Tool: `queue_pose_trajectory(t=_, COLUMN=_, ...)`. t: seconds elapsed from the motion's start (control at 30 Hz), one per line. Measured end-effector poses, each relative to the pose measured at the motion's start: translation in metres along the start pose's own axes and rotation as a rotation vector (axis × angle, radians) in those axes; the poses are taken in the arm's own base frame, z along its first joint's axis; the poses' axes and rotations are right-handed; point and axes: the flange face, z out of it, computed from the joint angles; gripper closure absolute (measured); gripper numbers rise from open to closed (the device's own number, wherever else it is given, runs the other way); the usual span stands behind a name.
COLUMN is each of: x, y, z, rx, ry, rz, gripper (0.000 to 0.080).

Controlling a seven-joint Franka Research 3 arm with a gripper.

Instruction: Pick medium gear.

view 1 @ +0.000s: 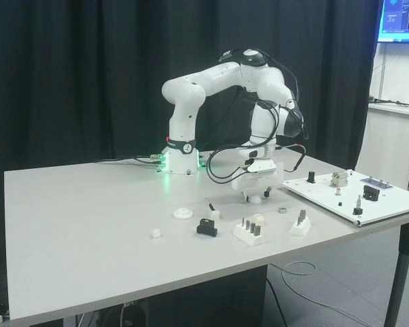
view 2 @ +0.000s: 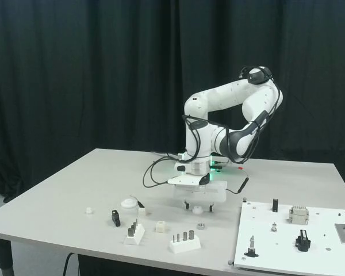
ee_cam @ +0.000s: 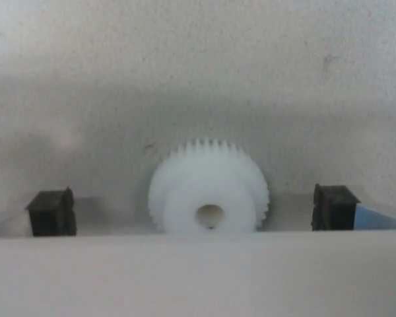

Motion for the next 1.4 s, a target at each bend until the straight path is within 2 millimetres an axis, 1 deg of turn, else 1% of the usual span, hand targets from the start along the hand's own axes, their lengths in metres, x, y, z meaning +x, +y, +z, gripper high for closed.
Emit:
queue_pose_trajectory(t=0.6, x=0.0001, y=0.0008, z=0.0064, rx=0.006, ry=-0.006, rz=0.015, gripper=0.0003)
queue_pose_trajectory(t=0.63, x=0.0001, y=0.0008, z=0.0066, rx=0.006, ry=-0.006, rz=0.020, gripper=0.0116)
queue_pose_trajectory(t=0.8, x=0.0000, y=0.0008, z=0.0081, rx=0.003, ry=0.000, rz=0.044, gripper=0.0116)
queue_pose_trajectory(t=0.83, x=0.0000, y=0.0007, z=0.0083, rx=0.002, ry=0.002, rz=0.046, gripper=0.0276)
queue_pose_trajectory(t=1.07, x=0.0006, y=0.0003, z=0.0077, rx=0.003, ry=0.010, rz=0.069, gripper=0.0276)
queue_pose_trajectory(t=1.1, x=0.0008, y=0.0002, z=0.0074, rx=0.003, ry=0.013, rz=0.075, gripper=0.0405)
queue_pose_trajectory(t=1.4, x=0.0018, y=-0.0033, z=0.0022, rx=0.010, ry=0.028, rz=0.086, gripper=0.0405)
